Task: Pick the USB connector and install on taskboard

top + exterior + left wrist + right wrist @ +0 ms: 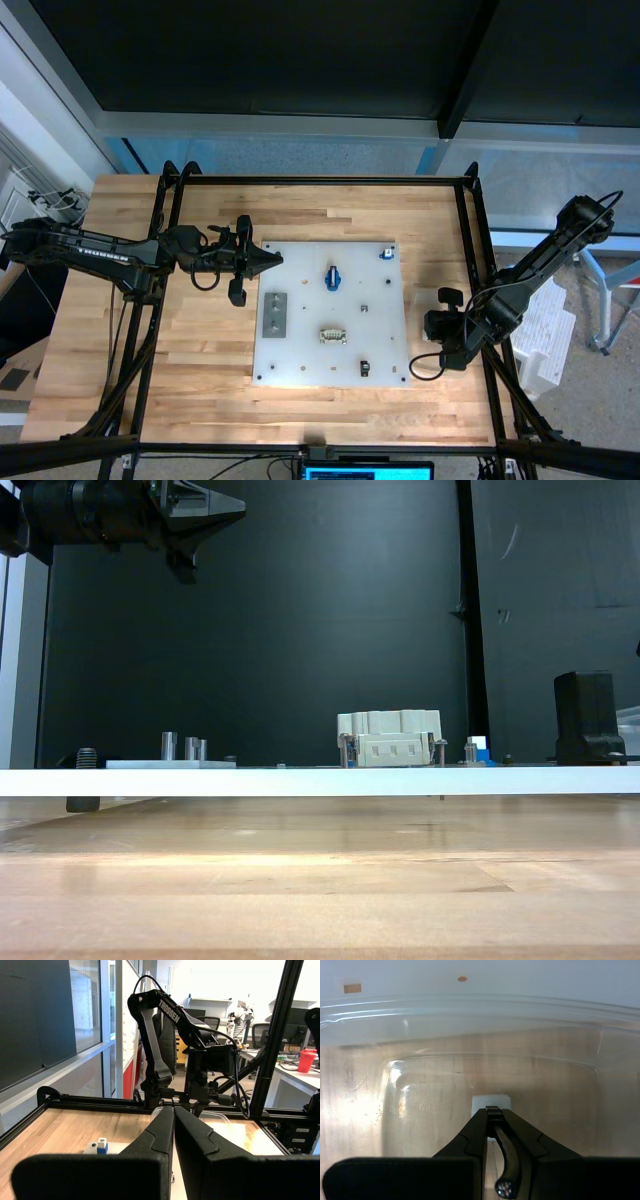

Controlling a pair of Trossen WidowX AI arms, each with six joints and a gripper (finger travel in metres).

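Observation:
The taskboard [300, 370] is a white square plate in the middle of the table, carrying a grey block [274, 313], a blue part [333, 278] and a beige connector [333, 336]. To its right, my right gripper [440, 322] points down into a clear plastic tray [470, 1005]. Its fingers [492, 1110] are shut on the USB connector [501, 1152], a thin dark piece held between the fingers. A small white square piece [491, 1100] lies in the tray just past the tips. My left gripper [275, 259] hovers high over the board's left edge, shut [173, 1109] and holding nothing.
A black upright part [585, 715] stands near the board's front edge, and a small blue-and-white part [102, 1145] at its far right corner. Black frame rails [470, 250] run along the table's sides. The board's white edge [300, 780] sits slightly above the wooden tabletop.

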